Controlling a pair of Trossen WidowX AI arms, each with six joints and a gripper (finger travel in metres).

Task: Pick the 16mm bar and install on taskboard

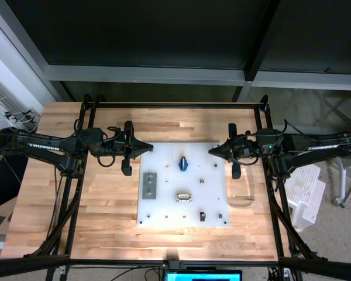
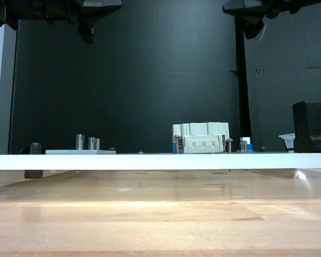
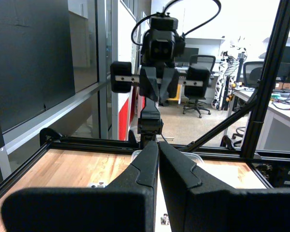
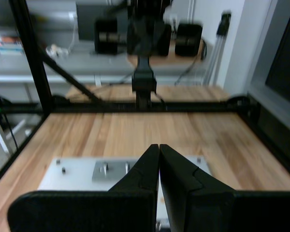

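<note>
The white taskboard (image 1: 164, 205) lies in the middle of the table. My left gripper (image 1: 150, 148) hovers over the board's far left corner, shut and holding nothing; its fingers (image 3: 147, 162) are pressed together. Opposite it, my right gripper (image 1: 211, 150) hangs over the far right corner, also shut and empty, with its fingers (image 4: 150, 164) closed. A grey block (image 1: 149, 186) on the board's left carries short upright metal pegs (image 2: 80, 142). I cannot tell which piece is the 16mm bar; neither gripper has it.
On the board stand a blue part (image 1: 183, 164), a white connector (image 2: 201, 137) and a small black block (image 2: 310, 128). A clear tray (image 1: 244, 190) sits on the wood right of the board. A black frame (image 1: 175, 106) rims the table.
</note>
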